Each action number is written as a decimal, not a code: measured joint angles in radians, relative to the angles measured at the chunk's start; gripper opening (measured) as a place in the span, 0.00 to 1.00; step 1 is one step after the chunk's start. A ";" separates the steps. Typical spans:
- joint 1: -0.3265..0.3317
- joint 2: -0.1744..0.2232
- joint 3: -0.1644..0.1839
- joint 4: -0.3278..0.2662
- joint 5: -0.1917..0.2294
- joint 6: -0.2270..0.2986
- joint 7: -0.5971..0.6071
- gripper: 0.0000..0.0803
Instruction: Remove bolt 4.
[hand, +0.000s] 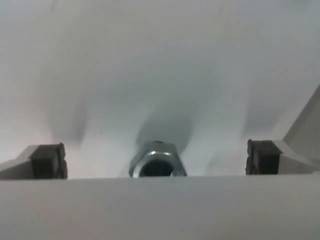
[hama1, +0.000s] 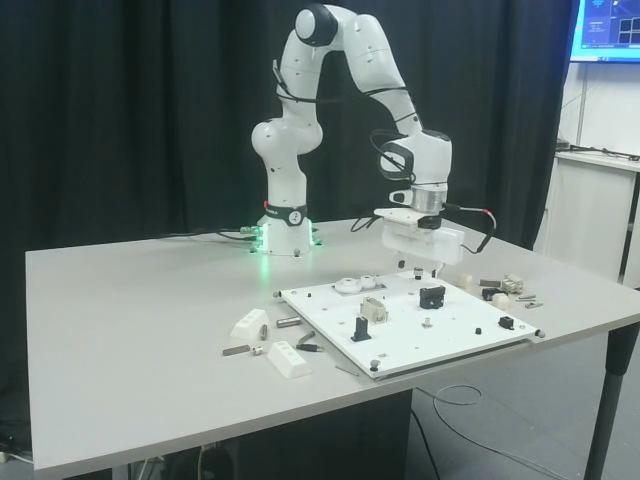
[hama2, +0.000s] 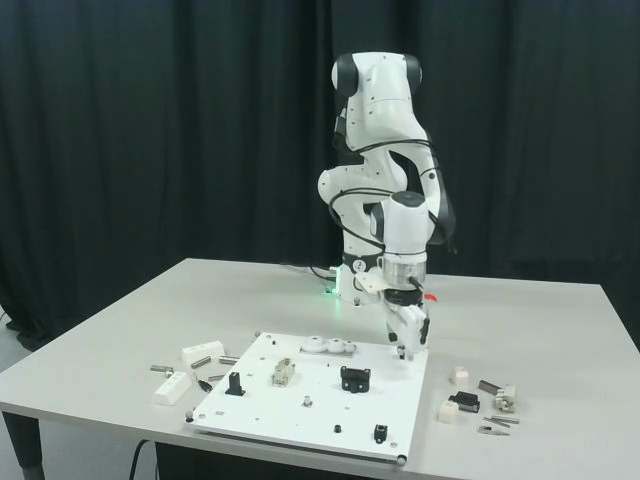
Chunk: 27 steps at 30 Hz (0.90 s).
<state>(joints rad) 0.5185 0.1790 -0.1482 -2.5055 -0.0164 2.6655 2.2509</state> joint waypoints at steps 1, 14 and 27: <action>0.001 0.001 0.001 0.000 0.000 0.000 0.000 1.00; 0.001 0.009 0.012 -0.001 0.000 0.001 -0.001 0.88; 0.000 0.009 0.005 0.000 0.036 0.006 0.003 0.29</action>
<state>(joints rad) 0.5182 0.1876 -0.1430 -2.5058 0.0198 2.6710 2.2538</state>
